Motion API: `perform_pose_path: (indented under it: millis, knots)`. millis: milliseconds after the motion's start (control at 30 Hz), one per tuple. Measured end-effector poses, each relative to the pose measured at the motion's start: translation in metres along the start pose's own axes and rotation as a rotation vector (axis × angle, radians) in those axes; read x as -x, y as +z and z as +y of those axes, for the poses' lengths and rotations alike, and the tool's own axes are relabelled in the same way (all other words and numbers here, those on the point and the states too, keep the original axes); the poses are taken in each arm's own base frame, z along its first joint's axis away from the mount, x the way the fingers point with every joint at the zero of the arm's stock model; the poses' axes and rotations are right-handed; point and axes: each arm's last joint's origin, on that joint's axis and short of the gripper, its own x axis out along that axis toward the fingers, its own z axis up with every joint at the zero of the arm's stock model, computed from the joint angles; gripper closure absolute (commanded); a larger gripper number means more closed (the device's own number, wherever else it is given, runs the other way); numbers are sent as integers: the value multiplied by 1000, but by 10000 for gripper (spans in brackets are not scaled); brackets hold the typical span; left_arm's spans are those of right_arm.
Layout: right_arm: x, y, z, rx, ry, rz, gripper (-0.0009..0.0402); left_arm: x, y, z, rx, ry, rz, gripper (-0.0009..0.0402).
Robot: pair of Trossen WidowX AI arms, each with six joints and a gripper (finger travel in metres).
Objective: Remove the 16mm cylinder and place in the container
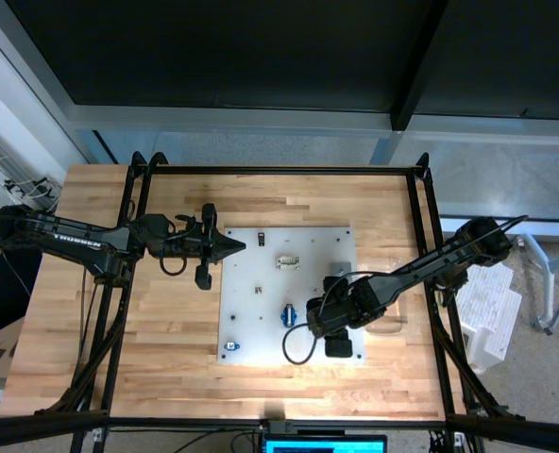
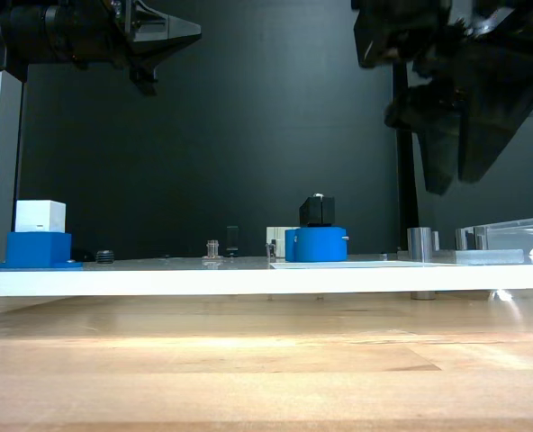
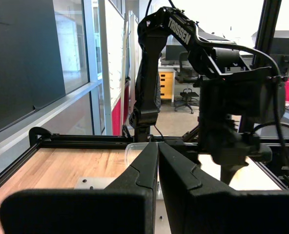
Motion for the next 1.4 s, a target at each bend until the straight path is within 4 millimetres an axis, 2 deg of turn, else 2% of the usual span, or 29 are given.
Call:
perform_pose_path:
  millis: [767,1400]
  knots:
    - [0,5,-6,-12,-67,-49,196,0,0,0,0,0,0,393]
    - [-40,8,2,12,-78,0,197,0,0,0,0,0,0,393]
